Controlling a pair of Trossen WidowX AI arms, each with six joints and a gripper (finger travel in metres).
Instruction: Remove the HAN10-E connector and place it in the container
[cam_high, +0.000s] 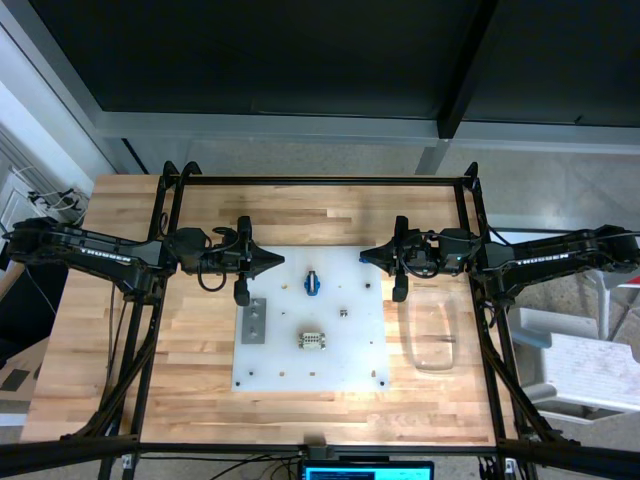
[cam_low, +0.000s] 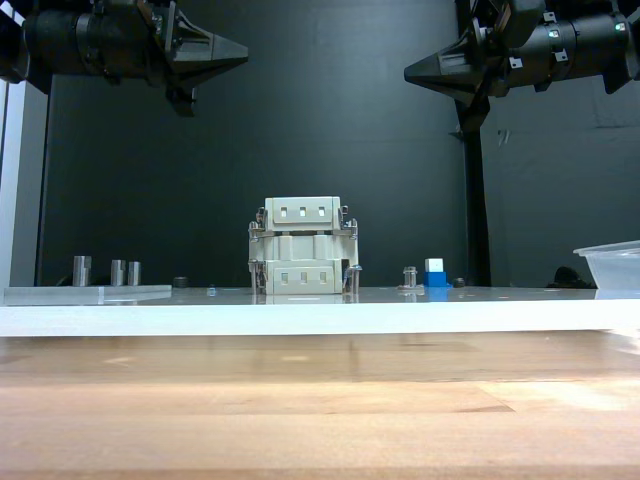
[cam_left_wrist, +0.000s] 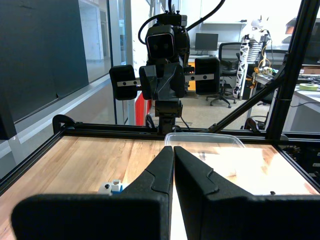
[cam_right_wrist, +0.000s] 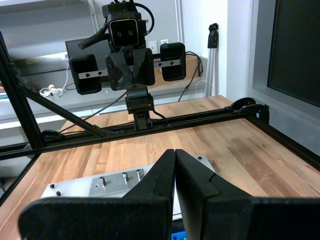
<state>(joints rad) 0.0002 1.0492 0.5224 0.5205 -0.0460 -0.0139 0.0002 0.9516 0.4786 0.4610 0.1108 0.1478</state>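
From above, a wooden bench holds a white board inside a black frame. The floor behind is grey. The connector sits on the near middle of the board. It is a small beige-grey block with shiny ends. A blue part stands farther back, and a grey block lies to the connector's left. The clear container lies on the bench just right of the board. Both arms reach in flat from the sides. The left tool and right tool point at each other over the far part of the board, well apart.

From low down, a dark wall fills the back. The connector stands upright on the board, with metal clips at its sides. Both tools hang high above it.

In the left wrist view, the left tool's two fingers press together and hold nothing. Past them are the container and the right arm.

In the right wrist view, the right tool is also closed and empty. Past it are the grey block and the left arm.
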